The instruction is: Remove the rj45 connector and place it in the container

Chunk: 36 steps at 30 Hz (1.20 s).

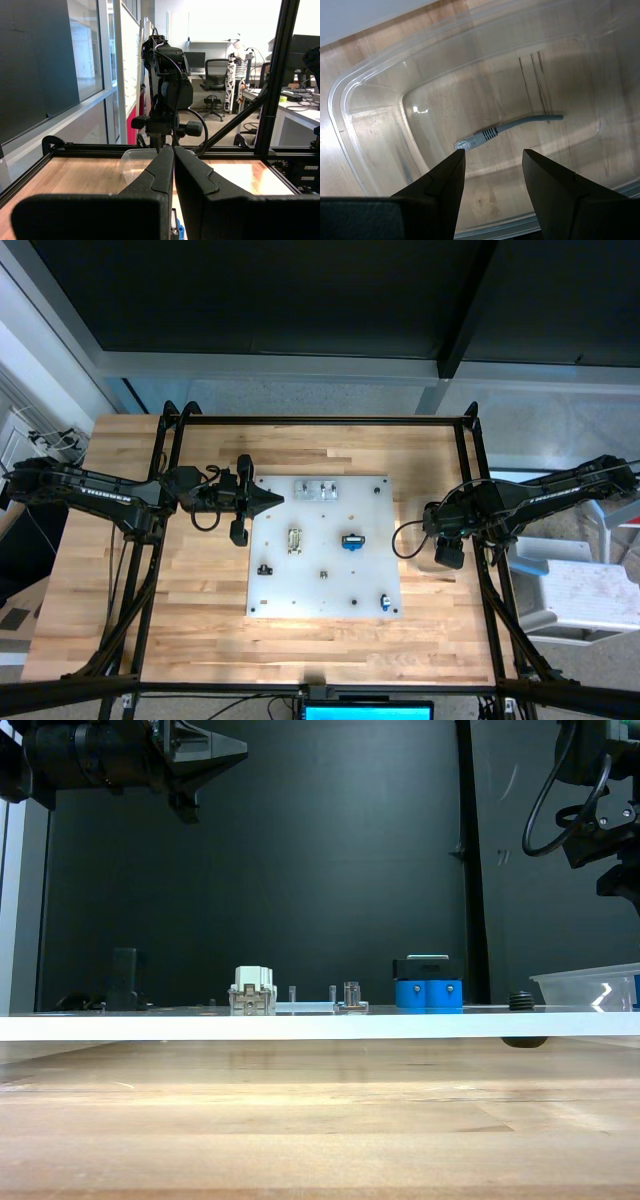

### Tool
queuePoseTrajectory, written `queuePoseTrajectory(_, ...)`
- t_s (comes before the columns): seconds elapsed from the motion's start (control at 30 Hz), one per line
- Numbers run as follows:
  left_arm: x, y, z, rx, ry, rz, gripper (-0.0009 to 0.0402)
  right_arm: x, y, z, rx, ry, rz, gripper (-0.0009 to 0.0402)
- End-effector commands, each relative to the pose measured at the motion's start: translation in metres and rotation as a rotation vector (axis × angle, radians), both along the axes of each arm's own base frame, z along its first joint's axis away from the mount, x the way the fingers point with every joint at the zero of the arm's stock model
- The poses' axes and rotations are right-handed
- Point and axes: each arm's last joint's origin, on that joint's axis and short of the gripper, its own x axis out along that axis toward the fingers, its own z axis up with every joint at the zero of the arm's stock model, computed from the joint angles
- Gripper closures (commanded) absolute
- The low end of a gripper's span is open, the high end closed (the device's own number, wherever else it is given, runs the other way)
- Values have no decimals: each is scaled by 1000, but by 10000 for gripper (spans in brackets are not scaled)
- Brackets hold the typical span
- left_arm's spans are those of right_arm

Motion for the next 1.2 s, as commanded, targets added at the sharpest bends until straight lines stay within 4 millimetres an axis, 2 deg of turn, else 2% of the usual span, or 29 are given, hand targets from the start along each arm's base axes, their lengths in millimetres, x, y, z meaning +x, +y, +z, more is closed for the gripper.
queuePoseTrajectory(0.03, 0, 0, 0, 0, -1, 0, 392, 0, 0, 0, 0, -1, 0, 235)
queuePoseTrajectory(1.2, 0, 0, 0, 0, 0, 0, 392, 2, 0, 0, 4, -18, 0, 236)
